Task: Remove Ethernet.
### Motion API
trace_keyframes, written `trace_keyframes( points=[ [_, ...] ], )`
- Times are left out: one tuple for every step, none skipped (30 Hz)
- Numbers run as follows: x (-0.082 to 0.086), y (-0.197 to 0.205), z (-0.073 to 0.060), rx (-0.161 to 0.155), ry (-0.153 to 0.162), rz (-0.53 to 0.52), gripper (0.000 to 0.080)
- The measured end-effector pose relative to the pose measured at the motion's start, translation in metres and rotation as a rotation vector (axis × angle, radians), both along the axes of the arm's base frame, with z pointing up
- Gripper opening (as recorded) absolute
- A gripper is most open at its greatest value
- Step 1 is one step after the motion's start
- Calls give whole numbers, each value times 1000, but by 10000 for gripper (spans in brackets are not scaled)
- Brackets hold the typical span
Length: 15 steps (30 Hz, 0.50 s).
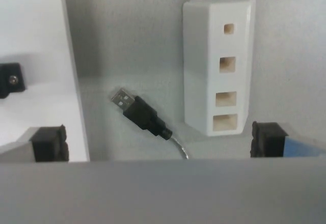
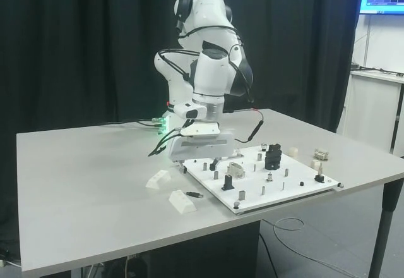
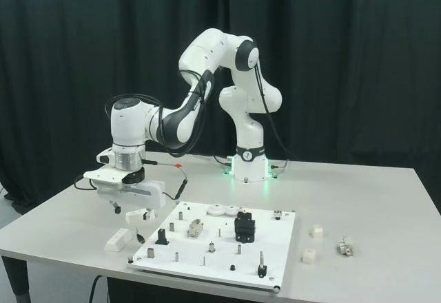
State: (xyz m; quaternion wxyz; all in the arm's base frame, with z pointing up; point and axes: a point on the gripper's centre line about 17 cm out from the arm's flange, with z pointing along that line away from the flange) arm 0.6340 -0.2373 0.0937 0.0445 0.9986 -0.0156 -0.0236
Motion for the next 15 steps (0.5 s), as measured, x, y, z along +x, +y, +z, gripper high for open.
trace_keyframes(
  points=[
    [0,0,0,1,-1,-1,800],
    [0,0,0,2,-1,-2,800],
    [0,1,0,3,-2,-2,800],
    [1,1,0,3,-2,-3,800],
    [1,1,0,4,-3,-3,800],
    [1,1,0,4,-3,-4,800],
    [1,1,0,5,-3,-4,800],
    [1,1,0,5,-4,-5,800],
    [1,1,0,6,-4,-6,800],
    [1,1,0,7,-5,-7,800],
    [1,1,0,8,-5,-8,800],
    [1,2,0,8,-6,-9,800],
    [1,2,0,9,-7,-10,800],
    [1,2,0,10,-7,-11,800],
    [1,1,0,10,-8,-12,800]
  ],
)
